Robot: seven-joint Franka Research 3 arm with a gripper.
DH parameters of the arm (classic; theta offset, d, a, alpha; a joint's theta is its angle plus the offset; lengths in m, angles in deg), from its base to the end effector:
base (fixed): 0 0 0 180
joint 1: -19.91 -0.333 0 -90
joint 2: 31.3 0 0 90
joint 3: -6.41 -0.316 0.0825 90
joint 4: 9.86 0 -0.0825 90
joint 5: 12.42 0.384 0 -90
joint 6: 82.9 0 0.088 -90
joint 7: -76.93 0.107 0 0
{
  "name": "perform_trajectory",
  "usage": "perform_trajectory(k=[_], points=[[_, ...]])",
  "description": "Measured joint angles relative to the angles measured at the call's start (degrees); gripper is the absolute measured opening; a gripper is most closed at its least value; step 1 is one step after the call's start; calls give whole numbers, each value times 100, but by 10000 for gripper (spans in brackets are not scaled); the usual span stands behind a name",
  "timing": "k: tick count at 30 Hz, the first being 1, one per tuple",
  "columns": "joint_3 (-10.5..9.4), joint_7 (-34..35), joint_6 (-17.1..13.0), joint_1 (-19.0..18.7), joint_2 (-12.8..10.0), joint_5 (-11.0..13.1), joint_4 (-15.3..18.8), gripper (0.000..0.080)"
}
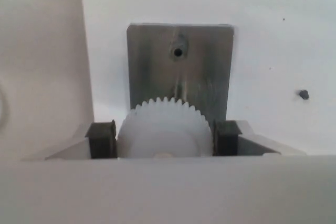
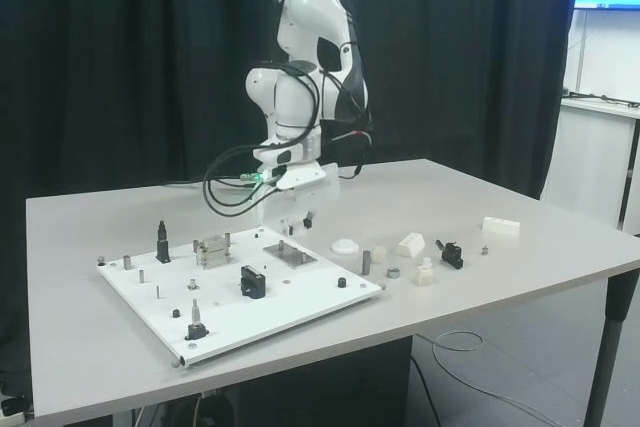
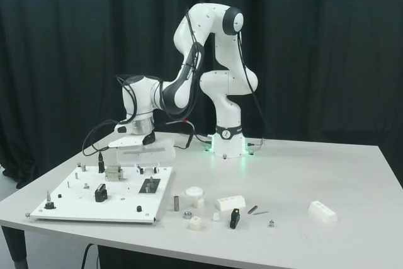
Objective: Place medium gear.
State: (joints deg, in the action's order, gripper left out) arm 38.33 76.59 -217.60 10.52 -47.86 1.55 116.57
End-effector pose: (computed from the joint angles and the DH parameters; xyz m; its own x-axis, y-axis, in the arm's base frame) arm 0.5014 -0.2052 0.2600 0.8462 -0.5254 -0.0890 -0.5279 -0.8493 -0.0058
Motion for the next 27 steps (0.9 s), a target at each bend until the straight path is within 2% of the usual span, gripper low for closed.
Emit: perform_trajectory(k=[10,27], points=[[1,188,143,-1,152,-206,-26,396],[-7,222,173,-78,152,-217,-57,396]])
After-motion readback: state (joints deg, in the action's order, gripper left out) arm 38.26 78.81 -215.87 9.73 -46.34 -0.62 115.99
